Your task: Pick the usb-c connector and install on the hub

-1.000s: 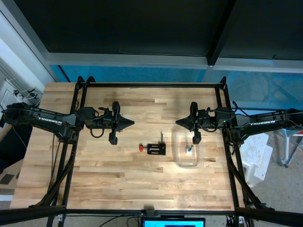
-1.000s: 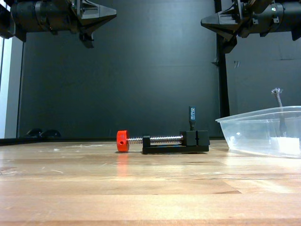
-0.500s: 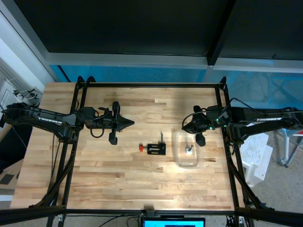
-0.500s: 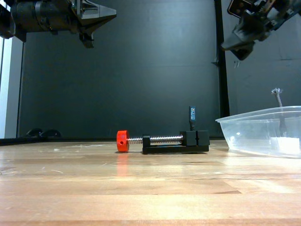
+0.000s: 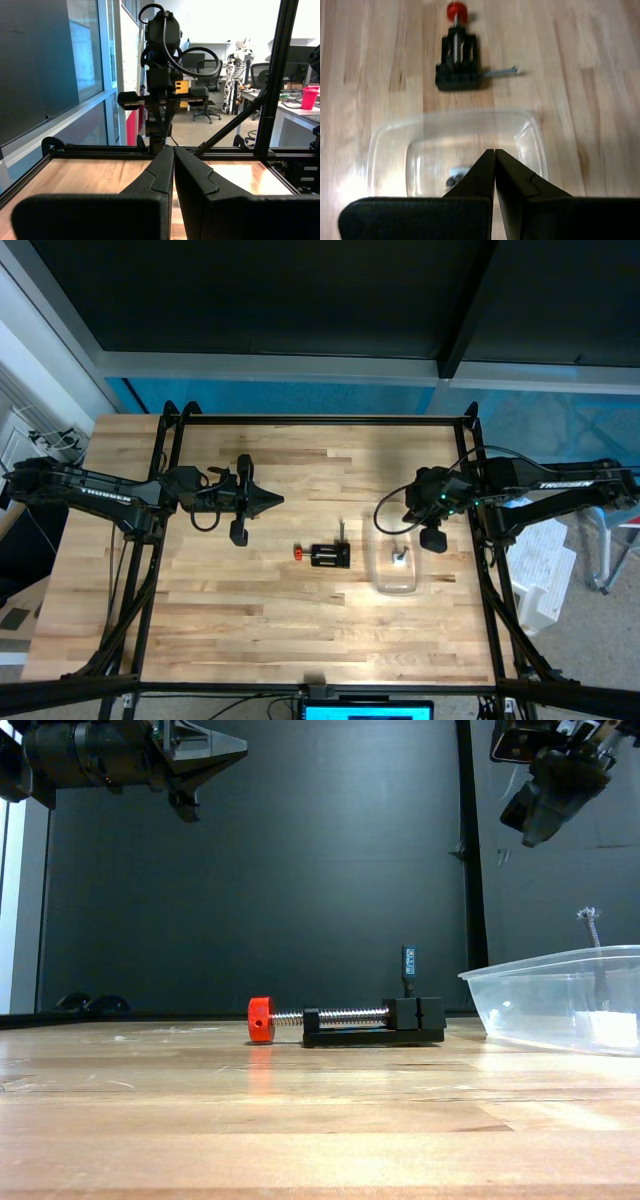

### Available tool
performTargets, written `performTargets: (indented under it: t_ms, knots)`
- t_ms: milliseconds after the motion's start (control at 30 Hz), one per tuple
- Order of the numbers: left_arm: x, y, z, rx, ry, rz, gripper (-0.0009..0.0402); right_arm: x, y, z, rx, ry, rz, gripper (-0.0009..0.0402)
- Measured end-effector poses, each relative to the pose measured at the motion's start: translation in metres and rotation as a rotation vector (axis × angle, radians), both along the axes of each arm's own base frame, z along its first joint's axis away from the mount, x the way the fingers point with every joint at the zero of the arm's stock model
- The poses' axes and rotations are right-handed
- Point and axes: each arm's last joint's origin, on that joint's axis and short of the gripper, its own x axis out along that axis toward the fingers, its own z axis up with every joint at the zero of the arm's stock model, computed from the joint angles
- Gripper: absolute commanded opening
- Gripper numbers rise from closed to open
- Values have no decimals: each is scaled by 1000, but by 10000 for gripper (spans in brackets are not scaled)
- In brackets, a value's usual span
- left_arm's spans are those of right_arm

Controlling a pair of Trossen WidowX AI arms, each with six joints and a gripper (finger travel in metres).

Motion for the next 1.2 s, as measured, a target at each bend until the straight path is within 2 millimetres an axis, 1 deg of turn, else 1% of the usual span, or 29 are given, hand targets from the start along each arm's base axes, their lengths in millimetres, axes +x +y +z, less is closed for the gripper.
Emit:
performTargets:
  t_ms: [267, 333, 433, 567, 867, 1033, 1200]
  knots:
    - [0, 0, 0, 0, 0, 0, 0, 0, 14, -10, -12, 124, 78, 1]
    - [0, 0, 0, 0, 0, 0, 0, 0, 17, -13, -16, 152, 93, 8]
    - [0, 0, 0, 0, 0, 0, 0, 0, 21, -16, -22, 190, 112, 34]
    - [0, 0, 0, 0, 0, 0, 0, 3, 24, -21, -24, 243, 111, 81]
    - [0, 0, 0, 0, 0, 0, 0, 16, 32, -39, -31, 354, 108, 182]
    - [0, 0, 0, 0, 0, 0, 0, 22, 35, -47, -39, 395, 117, 220]
    - [0, 0, 0, 0, 0, 0, 0, 26, 38, -51, -49, 413, 116, 238]
